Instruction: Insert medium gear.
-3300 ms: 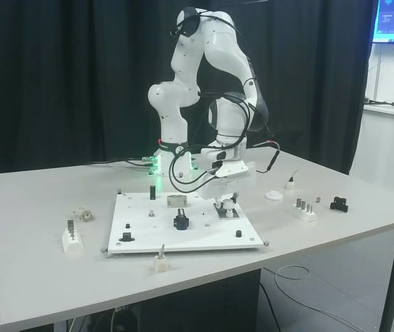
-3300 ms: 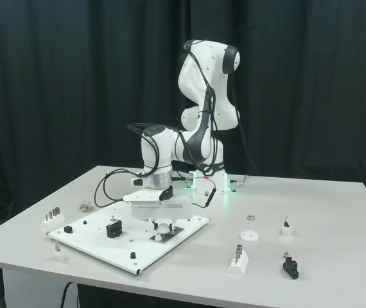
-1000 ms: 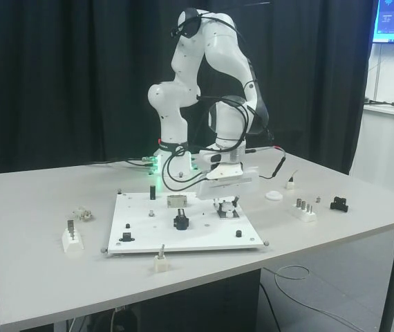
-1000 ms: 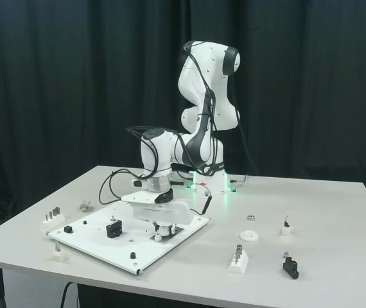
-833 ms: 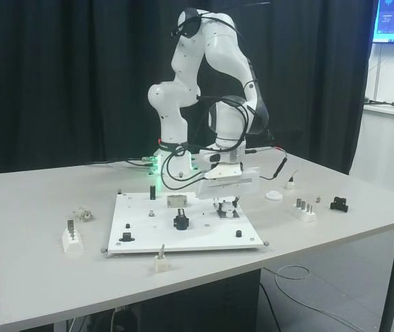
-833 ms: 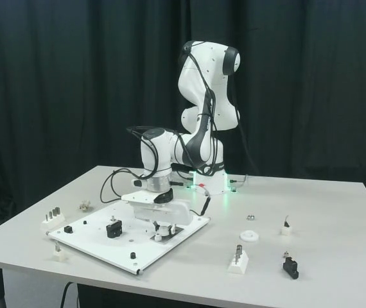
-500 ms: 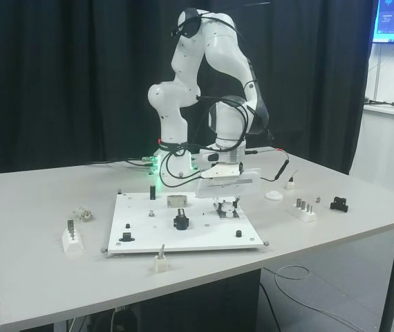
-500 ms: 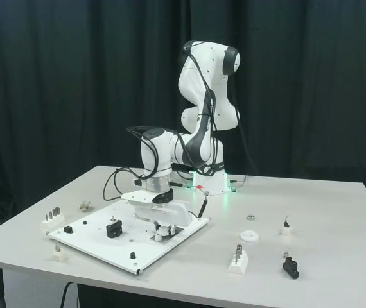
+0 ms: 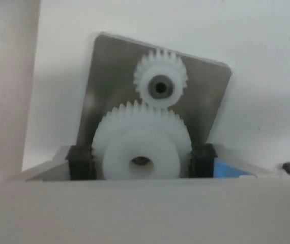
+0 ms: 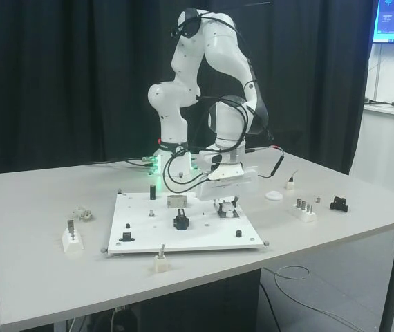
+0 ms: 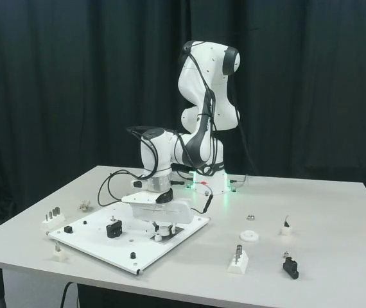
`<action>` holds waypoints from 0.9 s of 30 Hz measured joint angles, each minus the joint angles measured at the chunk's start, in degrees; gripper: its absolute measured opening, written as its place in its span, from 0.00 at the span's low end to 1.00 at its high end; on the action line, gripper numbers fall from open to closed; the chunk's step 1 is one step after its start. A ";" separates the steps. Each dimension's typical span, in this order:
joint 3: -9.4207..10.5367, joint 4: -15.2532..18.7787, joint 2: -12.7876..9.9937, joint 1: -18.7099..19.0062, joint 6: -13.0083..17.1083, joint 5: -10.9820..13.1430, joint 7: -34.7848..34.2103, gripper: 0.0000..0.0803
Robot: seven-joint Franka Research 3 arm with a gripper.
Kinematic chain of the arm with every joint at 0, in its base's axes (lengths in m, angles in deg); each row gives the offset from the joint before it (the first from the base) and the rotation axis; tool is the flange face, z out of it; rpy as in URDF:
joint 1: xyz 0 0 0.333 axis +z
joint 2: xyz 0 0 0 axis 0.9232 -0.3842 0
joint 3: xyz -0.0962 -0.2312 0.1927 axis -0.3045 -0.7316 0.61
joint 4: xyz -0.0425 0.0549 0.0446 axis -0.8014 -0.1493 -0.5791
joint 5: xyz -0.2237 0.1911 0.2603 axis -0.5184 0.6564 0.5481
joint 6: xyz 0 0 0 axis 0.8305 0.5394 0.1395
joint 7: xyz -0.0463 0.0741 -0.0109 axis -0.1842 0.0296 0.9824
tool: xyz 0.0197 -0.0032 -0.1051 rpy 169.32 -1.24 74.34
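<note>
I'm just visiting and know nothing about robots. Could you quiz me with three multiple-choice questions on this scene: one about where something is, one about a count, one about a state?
1. Where is the gripper?
A. over the white board
B. over the bare table
C. raised high

2. How many white gears show in the wrist view?
A. one
B. two
C. four

3. How do the fingers stand?
A. wide apart, holding nothing
B. shut on the medium gear
C. out of view

Answers: 1 A, the room views show it low over the board. 2 B, the small gear and medium gear. 3 B, black pads flank the gear.

Loose parts lie around the working spot.
A white disc lies on the grey table beside the gripper; a black clip sits farther out, a peg block well apart opposite.
</note>
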 joint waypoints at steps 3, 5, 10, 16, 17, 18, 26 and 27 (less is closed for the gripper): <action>0.00 0.00 -0.02 0.00 0.05 -0.21 3.91 0.50; 0.00 0.01 -0.03 0.00 0.09 -0.28 6.61 0.50; 0.00 0.07 -0.03 -0.03 0.26 -0.29 10.57 0.50; 0.00 0.08 -0.03 -0.04 0.27 -0.26 10.42 0.50; 0.00 0.08 -0.03 -0.04 0.27 -0.24 10.33 0.50; 0.00 0.09 -0.03 -0.04 0.27 -0.22 10.16 0.50; 0.01 0.11 -0.01 -0.04 0.27 0.06 6.37 0.50; 0.04 0.12 -0.02 -0.04 0.26 0.31 5.77 0.50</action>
